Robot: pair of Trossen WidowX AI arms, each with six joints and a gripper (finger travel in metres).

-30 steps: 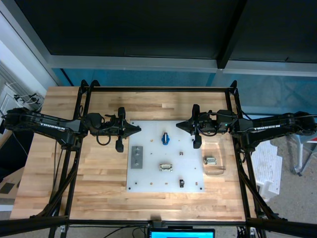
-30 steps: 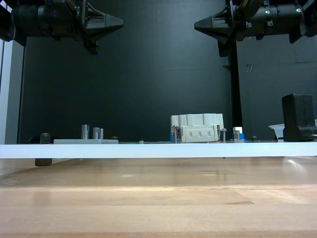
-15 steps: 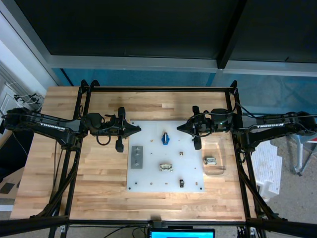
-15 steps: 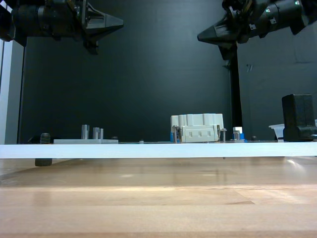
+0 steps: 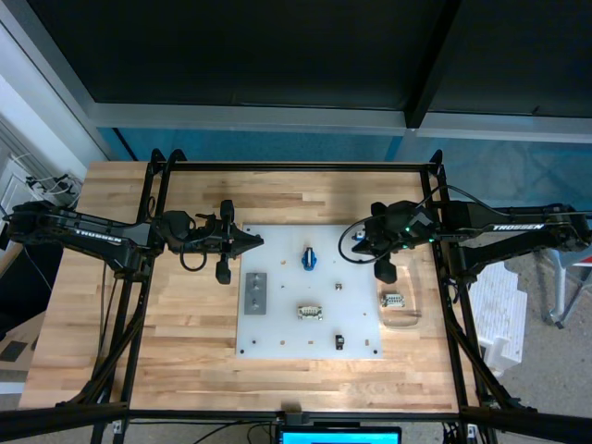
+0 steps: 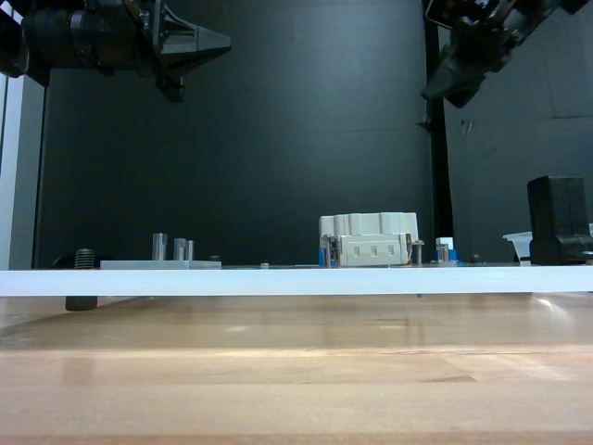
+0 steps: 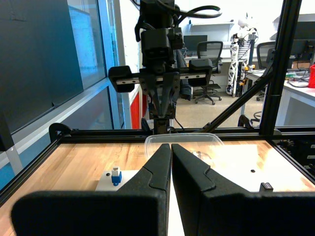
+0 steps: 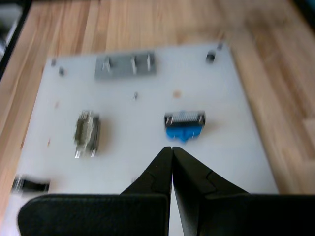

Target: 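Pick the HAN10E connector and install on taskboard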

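High view: the left arm lies stretched level from the table's left edge. The left gripper [image 5: 255,241] is over the taskboard [image 5: 277,342] at its left rim, jaws closed on nothing. The right arm reaches in from the right edge with its wrist pitched down. The right gripper [image 5: 351,248] is above the board near the blue part [image 5: 310,258], jaws closed and empty. The HAN10E connector [image 5: 393,299] lies in the clear tray [image 5: 421,277] just beside the board's right edge, apart from both grippers. A second pale connector housing [image 5: 310,313] sits on the board.

Low view: the left gripper is horizontal and high. The right gripper is tilted nose-down, high above the housing.

Left wrist view: the fingertips [image 7: 160,160] meet.

Right wrist view: the fingertips [image 8: 162,164] touch, with the blue part just beyond them.
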